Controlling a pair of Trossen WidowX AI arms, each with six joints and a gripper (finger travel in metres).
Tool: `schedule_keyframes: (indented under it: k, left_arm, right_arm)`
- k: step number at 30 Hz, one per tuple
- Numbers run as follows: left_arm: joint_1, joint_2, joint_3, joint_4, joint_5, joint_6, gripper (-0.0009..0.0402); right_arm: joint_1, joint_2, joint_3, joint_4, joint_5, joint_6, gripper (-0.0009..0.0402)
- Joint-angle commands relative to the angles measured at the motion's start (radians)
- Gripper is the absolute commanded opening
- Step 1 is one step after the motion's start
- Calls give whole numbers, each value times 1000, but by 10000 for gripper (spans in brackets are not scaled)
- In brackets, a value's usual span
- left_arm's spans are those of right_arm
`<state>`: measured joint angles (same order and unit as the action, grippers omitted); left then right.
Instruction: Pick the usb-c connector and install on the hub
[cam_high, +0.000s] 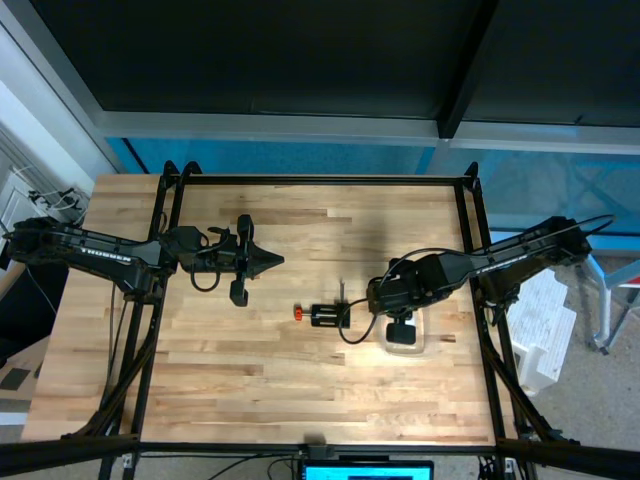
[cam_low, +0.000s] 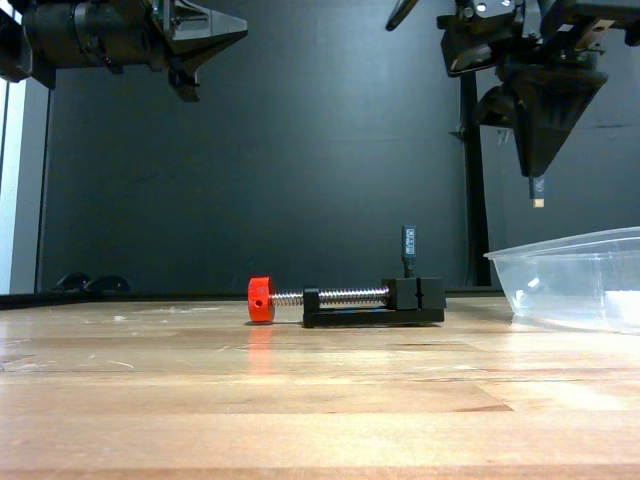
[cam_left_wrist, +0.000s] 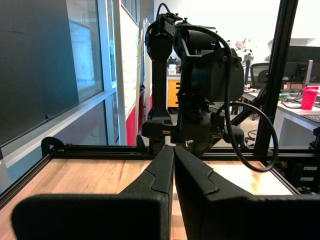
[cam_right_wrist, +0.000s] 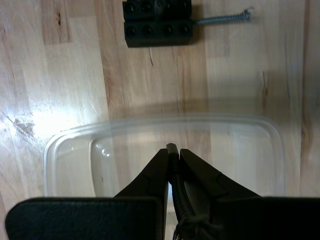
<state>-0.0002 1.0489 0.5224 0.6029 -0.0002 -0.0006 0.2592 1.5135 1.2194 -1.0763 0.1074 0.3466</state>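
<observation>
Tray (cam_low: 570, 262) beneath right hand (cam_low: 537, 176), which pinches usb-c connector (cam_low: 538, 202); left hand (cam_high: 272, 261) closed, empty, high left of hub (cam_high: 327, 316).

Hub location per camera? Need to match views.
High view: the hub lies mid-table, left of the clear tray.
Low view: hub at centre on the wood, left of the tray; the right gripper hangs over the tray, shut on the usb-c connector.
Left wrist view: not in it; the left gripper, shut, is raised over the table's left.
Right wrist view: hub beyond the tray's rim.
Shared landmark: the clear tray.
</observation>
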Motion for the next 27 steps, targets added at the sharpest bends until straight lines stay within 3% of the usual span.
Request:
schedule_keyframes:
  k: [1, 17, 27]
  left_arm:
    - [0, 0, 0, 0, 0, 0, 0]
    - [0, 0, 0, 0, 0, 0, 0]
    - [0, 0, 0, 0, 0, 0, 0]
  right_arm:
    - [-5, 30, 31, 5, -3, -14, 0]
    - [-37, 172, 175, 16, -3, -92, 0]
    - [-61, 251, 262, 14, -3, -93, 0]
